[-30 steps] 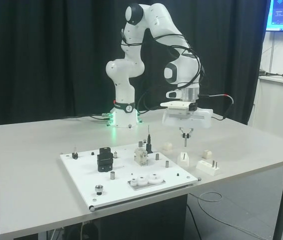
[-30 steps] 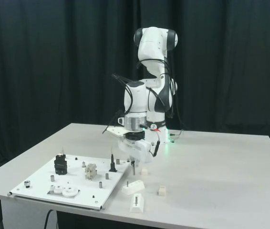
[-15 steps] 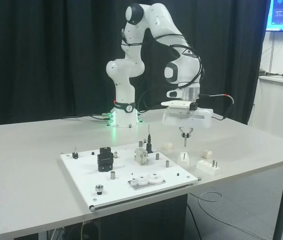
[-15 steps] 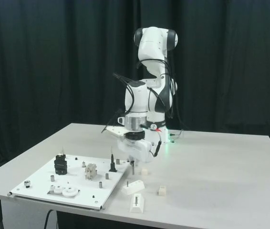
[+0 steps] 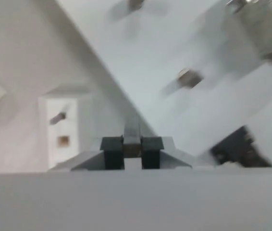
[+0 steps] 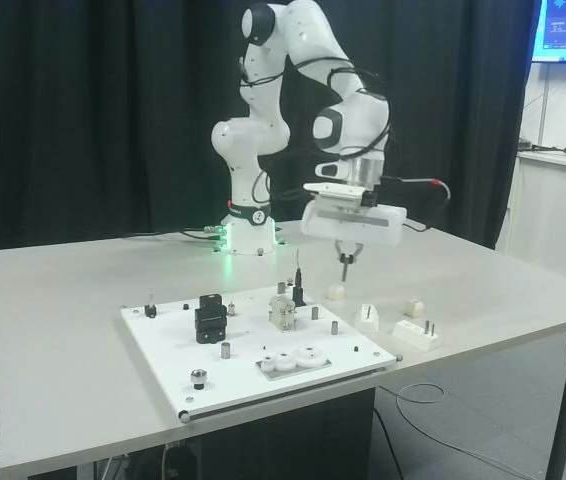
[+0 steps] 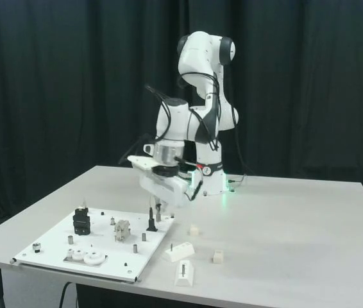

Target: Insert square peg 3.

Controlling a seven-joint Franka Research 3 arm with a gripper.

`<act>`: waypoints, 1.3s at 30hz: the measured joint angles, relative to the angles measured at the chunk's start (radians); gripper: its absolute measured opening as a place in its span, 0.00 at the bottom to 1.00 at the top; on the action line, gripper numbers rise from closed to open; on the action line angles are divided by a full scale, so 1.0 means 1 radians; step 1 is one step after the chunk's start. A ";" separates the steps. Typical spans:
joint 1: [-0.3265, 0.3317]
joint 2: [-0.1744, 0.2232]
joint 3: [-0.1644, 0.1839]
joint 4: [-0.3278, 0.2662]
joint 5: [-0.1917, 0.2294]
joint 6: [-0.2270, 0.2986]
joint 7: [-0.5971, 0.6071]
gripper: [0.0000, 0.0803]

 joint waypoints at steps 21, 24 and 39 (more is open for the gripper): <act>-0.155 -0.146 -0.001 0.017 -0.039 -0.007 -0.243 0.09; -0.182 -0.157 -0.001 0.023 -0.039 -0.007 -0.304 0.09; -0.292 -0.161 -0.004 0.060 -0.039 -0.007 -0.558 0.09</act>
